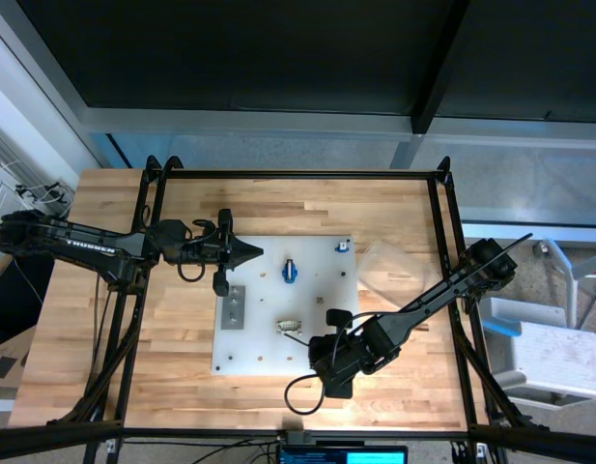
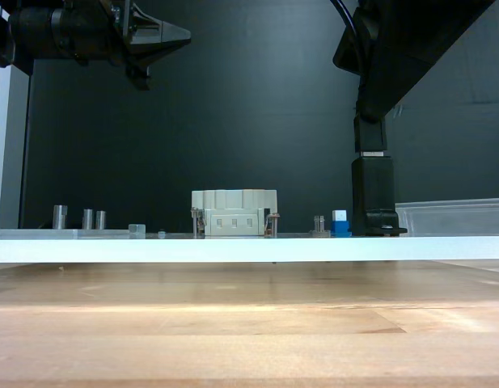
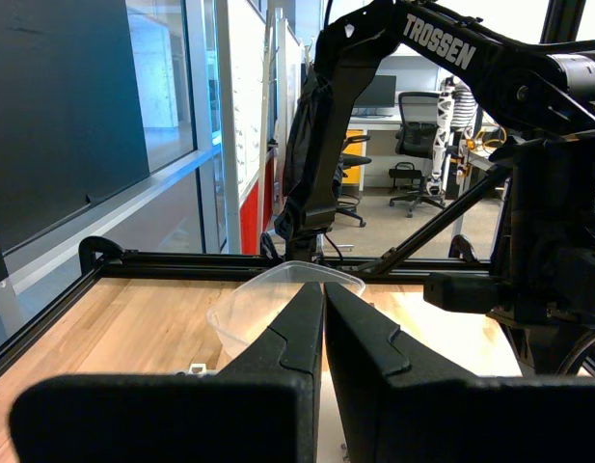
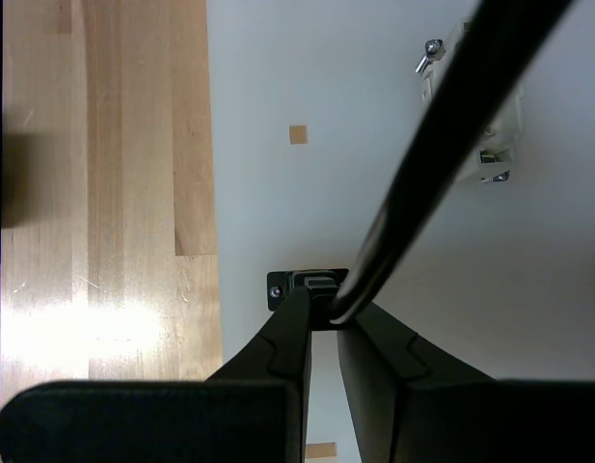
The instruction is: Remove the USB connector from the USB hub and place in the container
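Right wrist view sets the USB connector (image 4: pixel 322 283) between the fingers of my right pincer (image 4: pixel 323 304). It is a tiny dark plug with a greyish top, seated in the USB hub (image 4: pixel 283 289), a small black block with one bright screw head. My fingers are drawn in against the plug's sides, so I am gripping it while it sits in the hub. Its cable tail (image 4: pixel 442 125), black and glossy, rises from the plug toward the camera and crosses in front of the beige connector (image 4: pixel 500 135). The hub stands on the white board (image 4: pixel 278 77), near the board's edge, with the wooden bench (image 4: pixel 104 145) just beyond.

From the high view, the container (image 1: pixel 389 266) lies on the bench just beside the board's right edge. It is clear and shallow with rounded corners, and it sits near the hub without touching it. My left pincer (image 1: pixel 257 253) hangs over the board's far left part, pointing right. Its fingers are pressed together on nothing, and the left wrist view shows only a sliver between them.

I can read "TROSSEN" in white capitals on my right arm (image 3: pixel 449 43) in the left wrist view. The same word runs along my left arm (image 1: pixel 85 242) in the high view.
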Controlling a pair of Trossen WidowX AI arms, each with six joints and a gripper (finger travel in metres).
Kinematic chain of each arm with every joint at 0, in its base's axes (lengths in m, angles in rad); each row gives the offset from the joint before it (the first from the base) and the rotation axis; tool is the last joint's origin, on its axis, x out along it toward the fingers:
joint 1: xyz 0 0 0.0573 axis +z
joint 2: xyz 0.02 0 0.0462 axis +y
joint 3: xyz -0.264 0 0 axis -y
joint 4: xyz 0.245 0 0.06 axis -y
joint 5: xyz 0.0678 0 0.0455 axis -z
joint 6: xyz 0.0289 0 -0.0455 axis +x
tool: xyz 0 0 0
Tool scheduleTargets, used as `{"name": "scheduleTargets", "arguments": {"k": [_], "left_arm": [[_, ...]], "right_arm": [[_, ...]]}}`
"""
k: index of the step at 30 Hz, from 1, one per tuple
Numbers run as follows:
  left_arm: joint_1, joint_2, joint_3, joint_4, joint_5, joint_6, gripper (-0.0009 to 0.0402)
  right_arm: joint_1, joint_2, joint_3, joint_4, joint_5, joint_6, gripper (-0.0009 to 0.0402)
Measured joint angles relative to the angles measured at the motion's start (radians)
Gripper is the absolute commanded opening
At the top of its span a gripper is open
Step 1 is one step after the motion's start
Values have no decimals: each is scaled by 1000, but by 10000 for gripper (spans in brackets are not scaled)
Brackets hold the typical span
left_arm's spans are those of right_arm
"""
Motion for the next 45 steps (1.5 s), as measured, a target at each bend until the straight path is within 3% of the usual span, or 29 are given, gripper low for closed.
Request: {"name": "scheduleTargets", "arguments": {"k": [28, 40, 45], "left_arm": [[0, 0, 0, 0, 0, 0, 1], [0, 0, 0, 0, 0, 0, 1], [0, 0, 0, 0, 0, 0, 1]], "right_arm": [[6, -2, 0, 11, -12, -22, 0], [31, -8, -4, 22, 10, -3, 0], [37, -44, -61, 71, 11, 21, 0]]}}
